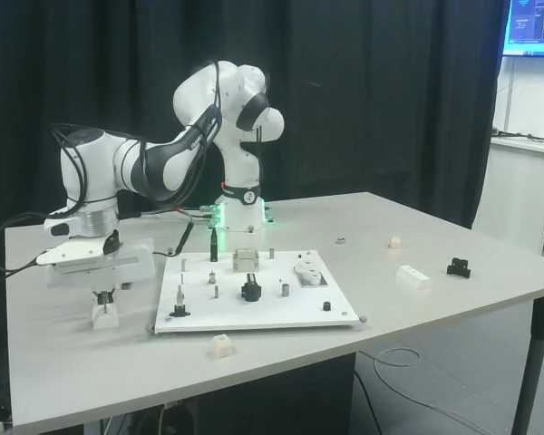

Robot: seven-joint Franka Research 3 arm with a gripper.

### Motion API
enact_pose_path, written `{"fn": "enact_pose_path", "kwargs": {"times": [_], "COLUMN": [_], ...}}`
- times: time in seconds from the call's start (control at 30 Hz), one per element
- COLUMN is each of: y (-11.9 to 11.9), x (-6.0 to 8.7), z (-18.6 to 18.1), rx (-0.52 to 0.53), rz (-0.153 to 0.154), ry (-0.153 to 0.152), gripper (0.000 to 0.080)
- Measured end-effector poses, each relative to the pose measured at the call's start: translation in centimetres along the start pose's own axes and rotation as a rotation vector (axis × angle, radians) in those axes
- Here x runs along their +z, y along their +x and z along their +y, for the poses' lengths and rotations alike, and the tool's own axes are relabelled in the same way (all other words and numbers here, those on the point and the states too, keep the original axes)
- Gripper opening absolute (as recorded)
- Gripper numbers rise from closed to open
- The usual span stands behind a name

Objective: Pick square peg 1.

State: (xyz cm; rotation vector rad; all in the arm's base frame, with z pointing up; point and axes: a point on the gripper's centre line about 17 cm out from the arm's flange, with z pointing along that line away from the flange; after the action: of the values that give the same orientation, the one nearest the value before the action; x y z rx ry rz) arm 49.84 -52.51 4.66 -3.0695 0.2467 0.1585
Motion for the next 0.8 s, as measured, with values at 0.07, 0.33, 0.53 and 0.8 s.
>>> {"fn": "enact_pose_path", "kwargs": {"times": [0.07, 0.33, 0.53, 0.8], "y": [0.02, 0.32, 0.43, 0.48], "x": [0.09, 0.25, 0.18, -0.43], "z": [-0.03, -0.03, 0.12, 0.64], "rx": [-0.001, -0.007, -0.007, -0.009], "rz": [0.001, 0.008, 0.013, 0.018], "ry": [0.0, -0.005, -0.01, -0.024], "gripper": [0.0107, 0.0104, 0.0028, 0.0028]}}
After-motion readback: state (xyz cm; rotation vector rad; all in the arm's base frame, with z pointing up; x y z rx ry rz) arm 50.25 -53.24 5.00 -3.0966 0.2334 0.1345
